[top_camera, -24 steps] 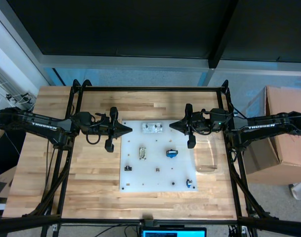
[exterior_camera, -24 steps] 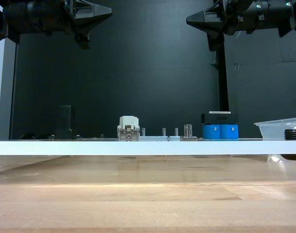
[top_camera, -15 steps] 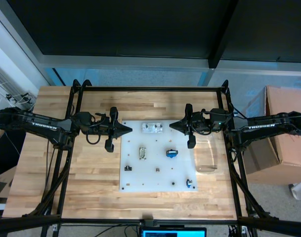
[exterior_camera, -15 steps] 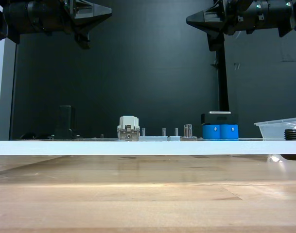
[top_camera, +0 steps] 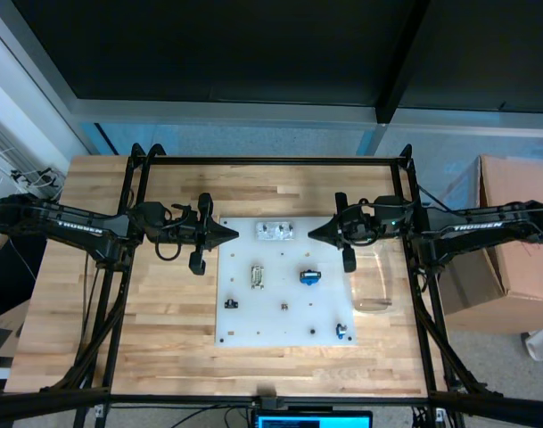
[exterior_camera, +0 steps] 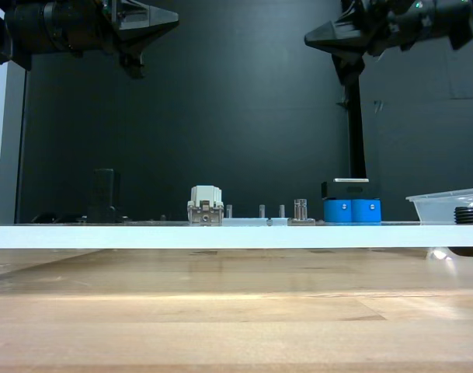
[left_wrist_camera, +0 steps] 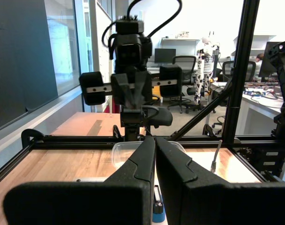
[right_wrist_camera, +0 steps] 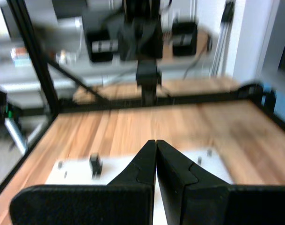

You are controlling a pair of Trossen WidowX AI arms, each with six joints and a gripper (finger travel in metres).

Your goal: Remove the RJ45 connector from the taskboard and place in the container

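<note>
Nothing done yet: you have the RJ45 connector (top_camera: 258,277) seated on the taskboard (top_camera: 253,325), the container (top_camera: 372,308) waiting at its right edge, and the left gripper (top_camera: 235,234) and right gripper (top_camera: 310,234) clenched empty above its far corners

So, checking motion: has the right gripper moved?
Yes: right gripper slid slightly nearer and rightward over the board's far-right part; left gripper stays over its far-left part.

My right gripper (top_camera: 312,234) just shifted: nose tipped down a bit and pulled slightly back toward its own side.
</note>
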